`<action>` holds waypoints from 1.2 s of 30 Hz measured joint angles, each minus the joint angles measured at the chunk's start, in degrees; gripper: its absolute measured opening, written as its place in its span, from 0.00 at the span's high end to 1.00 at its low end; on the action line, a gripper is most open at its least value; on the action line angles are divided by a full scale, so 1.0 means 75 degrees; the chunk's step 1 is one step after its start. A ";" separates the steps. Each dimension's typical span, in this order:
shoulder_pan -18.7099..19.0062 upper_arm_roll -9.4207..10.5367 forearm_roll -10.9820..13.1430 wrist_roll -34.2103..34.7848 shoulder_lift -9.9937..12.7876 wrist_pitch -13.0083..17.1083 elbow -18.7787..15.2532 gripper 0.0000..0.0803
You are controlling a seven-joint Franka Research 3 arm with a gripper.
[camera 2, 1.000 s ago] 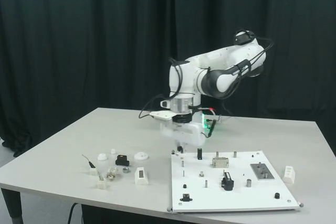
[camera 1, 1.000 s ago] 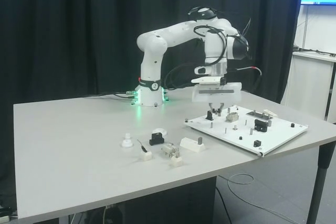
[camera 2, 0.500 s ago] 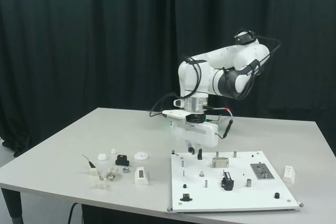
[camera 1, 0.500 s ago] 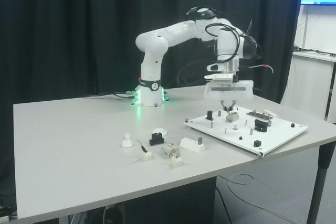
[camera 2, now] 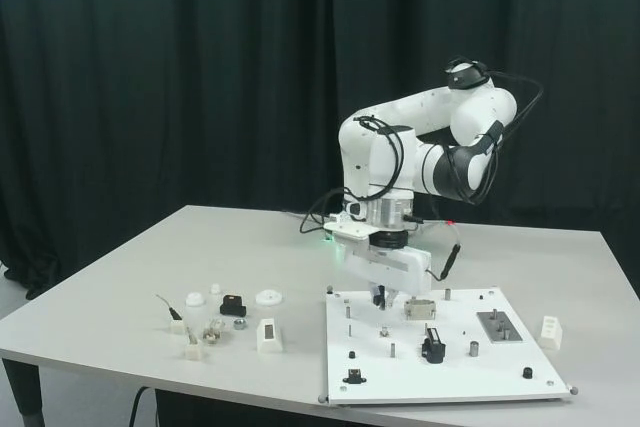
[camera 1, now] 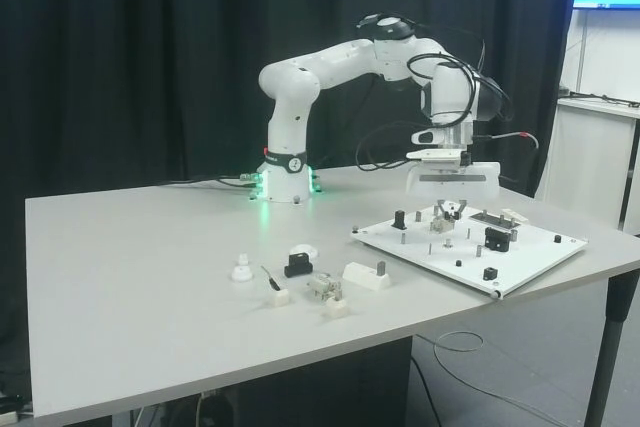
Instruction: Insert BNC.
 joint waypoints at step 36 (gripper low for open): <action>-0.0465 0.0481 -0.0103 0.0021 -0.0002 -0.0058 0.0397 0.85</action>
